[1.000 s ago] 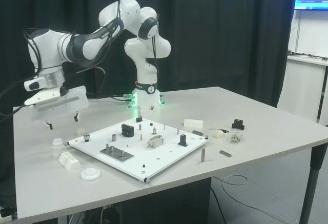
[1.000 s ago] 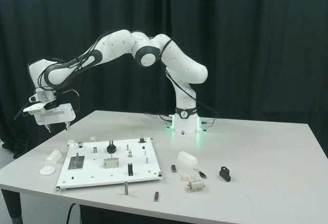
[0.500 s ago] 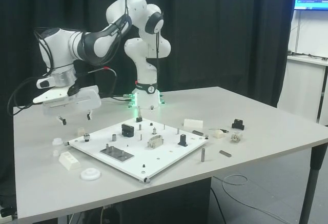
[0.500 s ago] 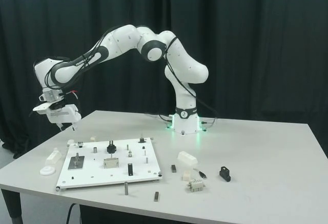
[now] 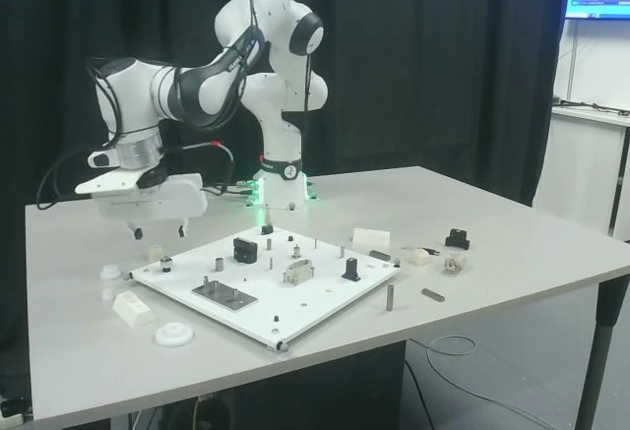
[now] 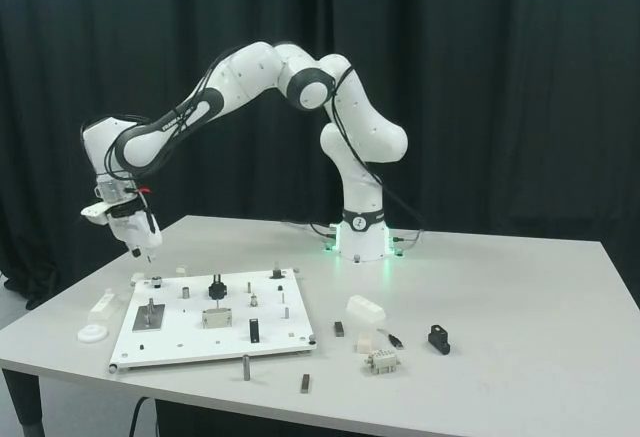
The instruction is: Remove bolt 4.
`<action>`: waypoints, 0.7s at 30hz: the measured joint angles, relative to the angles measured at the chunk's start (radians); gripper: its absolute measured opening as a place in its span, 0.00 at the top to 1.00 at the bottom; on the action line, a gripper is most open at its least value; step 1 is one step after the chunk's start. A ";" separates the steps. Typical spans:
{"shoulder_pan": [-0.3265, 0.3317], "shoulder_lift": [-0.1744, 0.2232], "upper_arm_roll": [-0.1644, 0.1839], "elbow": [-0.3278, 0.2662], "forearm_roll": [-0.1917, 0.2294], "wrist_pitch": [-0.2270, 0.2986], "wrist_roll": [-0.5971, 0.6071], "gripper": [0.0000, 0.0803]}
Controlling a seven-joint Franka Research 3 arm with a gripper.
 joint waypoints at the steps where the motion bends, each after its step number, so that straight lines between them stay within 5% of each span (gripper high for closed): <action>1: 0.005 -0.006 0.000 -0.014 0.000 0.013 0.016 0.00; 21: 0.111 -0.115 -0.012 -0.332 -0.001 0.377 0.346 0.00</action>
